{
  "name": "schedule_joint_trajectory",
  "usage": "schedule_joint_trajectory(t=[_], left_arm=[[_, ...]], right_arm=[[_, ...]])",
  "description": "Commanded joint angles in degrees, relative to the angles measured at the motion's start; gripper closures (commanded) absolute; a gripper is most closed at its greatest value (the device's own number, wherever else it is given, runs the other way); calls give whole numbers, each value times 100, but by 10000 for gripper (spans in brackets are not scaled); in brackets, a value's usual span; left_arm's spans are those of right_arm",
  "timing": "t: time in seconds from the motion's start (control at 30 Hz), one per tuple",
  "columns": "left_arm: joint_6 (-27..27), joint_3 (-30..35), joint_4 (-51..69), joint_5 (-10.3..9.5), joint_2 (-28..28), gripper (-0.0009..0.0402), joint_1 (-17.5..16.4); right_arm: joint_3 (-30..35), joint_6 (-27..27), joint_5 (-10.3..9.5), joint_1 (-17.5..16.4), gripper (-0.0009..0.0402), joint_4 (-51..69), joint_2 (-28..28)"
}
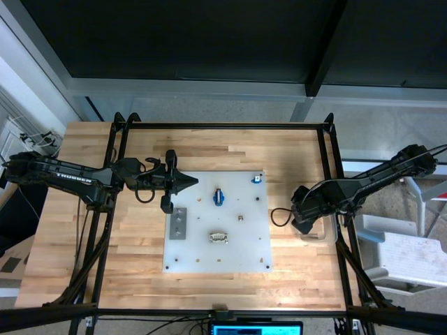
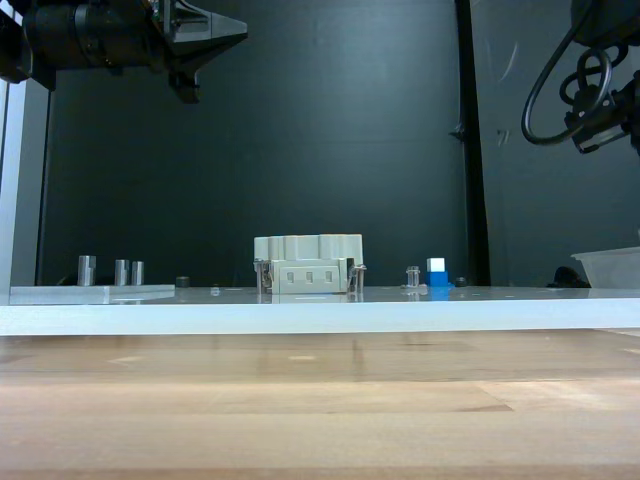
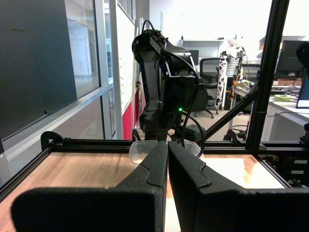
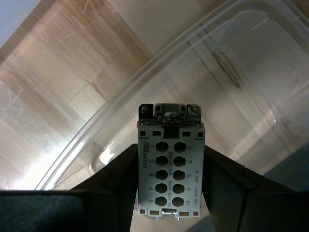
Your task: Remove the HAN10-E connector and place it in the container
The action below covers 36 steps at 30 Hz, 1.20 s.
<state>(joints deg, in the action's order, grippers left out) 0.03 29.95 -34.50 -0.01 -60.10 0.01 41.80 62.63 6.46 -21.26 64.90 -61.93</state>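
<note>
Clamped between fingers [image 4: 119, 176] of the right gripper [image 4: 170, 150], the HAN10-E connector [image 4: 170, 166] hangs over the container [image 4: 145, 83] at the tabletop's [image 1: 140, 279] right edge. The left gripper [image 1: 185, 183] hovers above the white board [image 1: 237, 259], fingers together.

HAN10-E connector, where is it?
Right wrist view: the HAN10-E connector sits in the right claw, over the container, right of the white board. The left claw hangs above that board's left edge.
</note>
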Motion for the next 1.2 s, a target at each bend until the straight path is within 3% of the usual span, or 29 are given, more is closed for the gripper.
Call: schedule_joint_trajectory(t=[0.03, 0.63, 0.8, 0.9, 1.2], left_arm=[[0, 0, -2, 0, -2, 393, -2], [0, 0, -2, 0, 0, 393, 0], [0, 0, -2, 0, 0, 393, -2], [0, 0, -2, 0, -2, 393, -2], [0, 0, -2, 0, -2, 393, 0]], right_arm=[[-133, 2, 0, -4, 385, -249, -9], [-636, 87, -50, -66, 385, -907, -37], [-667, -114, -57, -70, 384, -914, -87], [-667, -361, -162, -72, 376, -914, -87], [-675, -588, -160, -76, 331, -914, -87]])
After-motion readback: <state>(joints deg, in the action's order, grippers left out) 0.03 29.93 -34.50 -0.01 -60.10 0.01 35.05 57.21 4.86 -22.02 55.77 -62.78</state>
